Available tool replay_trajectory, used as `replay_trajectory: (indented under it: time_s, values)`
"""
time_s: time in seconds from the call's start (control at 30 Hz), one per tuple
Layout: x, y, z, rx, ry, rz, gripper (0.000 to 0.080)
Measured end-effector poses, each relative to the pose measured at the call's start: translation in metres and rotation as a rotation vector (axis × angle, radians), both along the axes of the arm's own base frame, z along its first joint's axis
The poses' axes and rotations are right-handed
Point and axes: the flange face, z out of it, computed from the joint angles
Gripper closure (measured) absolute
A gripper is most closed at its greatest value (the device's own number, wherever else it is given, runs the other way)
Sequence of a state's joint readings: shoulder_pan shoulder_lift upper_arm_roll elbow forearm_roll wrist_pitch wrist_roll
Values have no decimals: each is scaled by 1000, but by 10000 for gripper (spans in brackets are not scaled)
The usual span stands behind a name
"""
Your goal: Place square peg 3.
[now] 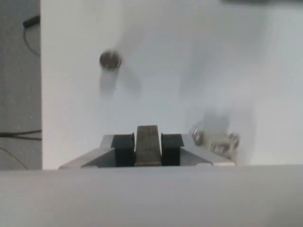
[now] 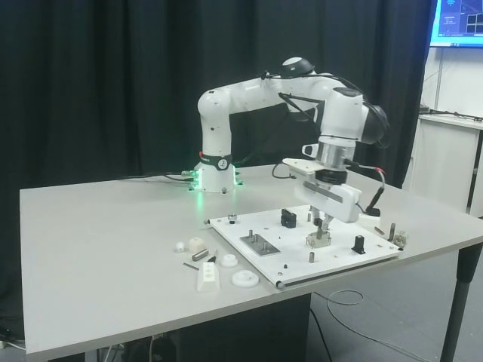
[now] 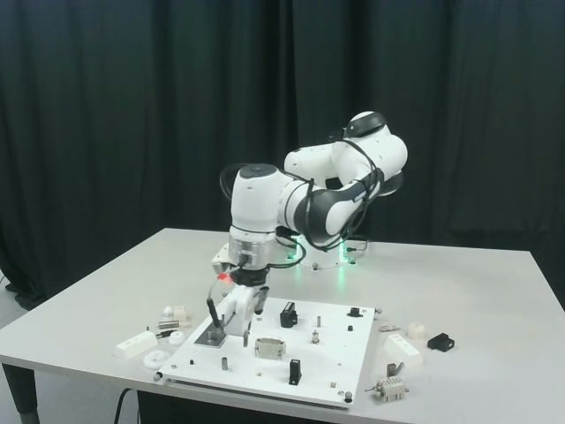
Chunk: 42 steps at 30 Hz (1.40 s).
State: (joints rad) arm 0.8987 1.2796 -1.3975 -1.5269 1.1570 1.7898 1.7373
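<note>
In the wrist view my gripper point(image 1: 147, 150) is shut on a grey square peg point(image 1: 147, 142), which stands upright between the two black fingers point(image 1: 123, 147). Below it lies the white assembly board point(image 1: 189, 71), with a round metal pin point(image 1: 110, 60) and a small metal fixture point(image 1: 216, 140) on it. In the first room view the gripper point(image 2: 323, 221) hangs low over the middle of the board point(image 2: 256, 226), just above the metal fixture point(image 2: 318, 240). The second room view shows the gripper point(image 3: 248, 330) between a grey plate point(image 3: 212, 336) and the fixture point(image 3: 269, 347).
Black holders point(image 2: 287, 219) point(image 2: 358, 243) and short pins stand on the board. Loose white parts point(image 2: 207, 276) and a gear point(image 2: 244, 279) lie on the grey table point(image 2: 98, 234) beside the board. A white block point(image 3: 403, 349), a black piece point(image 3: 440, 341) and a connector point(image 3: 388, 389) lie at its other side.
</note>
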Motion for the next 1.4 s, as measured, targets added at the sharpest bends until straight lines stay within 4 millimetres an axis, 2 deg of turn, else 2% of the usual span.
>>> replay_trajectory:
  time_s: [0.97, 1.4]
  values:
    - [-50, -96, 12, -54, 11, 34, 688]
    - [-76, -145, 16, -84, 19, 56, 688]
